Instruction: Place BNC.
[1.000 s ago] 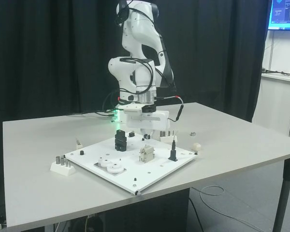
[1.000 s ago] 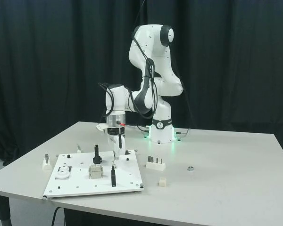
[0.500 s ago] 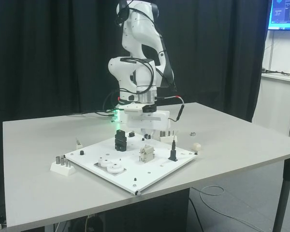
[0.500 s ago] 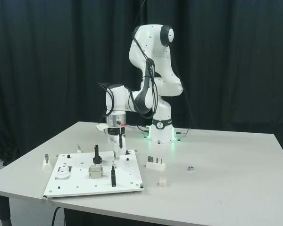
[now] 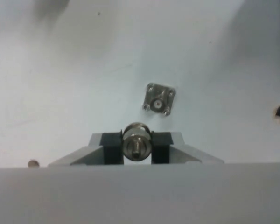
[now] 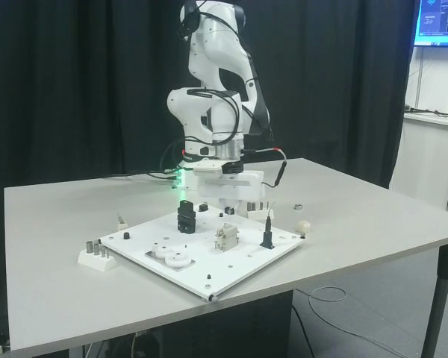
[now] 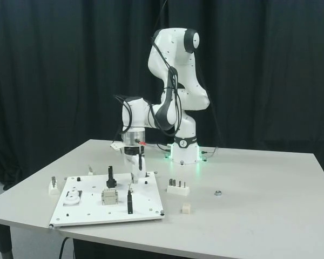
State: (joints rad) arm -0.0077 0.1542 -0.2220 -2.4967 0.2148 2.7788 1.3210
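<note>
My gripper (image 5: 136, 147) is shut on a grey metal BNC plug (image 5: 136, 143), held between the black pads (image 5: 111, 148). The plug hangs a little above the white board (image 5: 60, 93). A square four-screw BNC socket (image 5: 158, 100) is fixed to the board close to the plug and not directly under it. In the first room view the gripper (image 6: 225, 207) hovers low over the far side of the board (image 6: 231, 270). The second room view shows the gripper (image 7: 135, 174) over the board's (image 7: 92, 211) back edge.
Standing on the board are a black block (image 6: 186, 217), a black upright plug (image 6: 268, 233), a grey connector block (image 6: 225, 238) and white gears (image 6: 172, 254). Around it on the table lie a peg holder (image 6: 95, 254), a white peg block (image 7: 178, 188), a white cube (image 7: 186, 208) and a nut (image 7: 217, 192).
The gripper has shifted only slightly, a touch up and sideways over the board's far side, still holding the plug. Everything else has stayed put.
</note>
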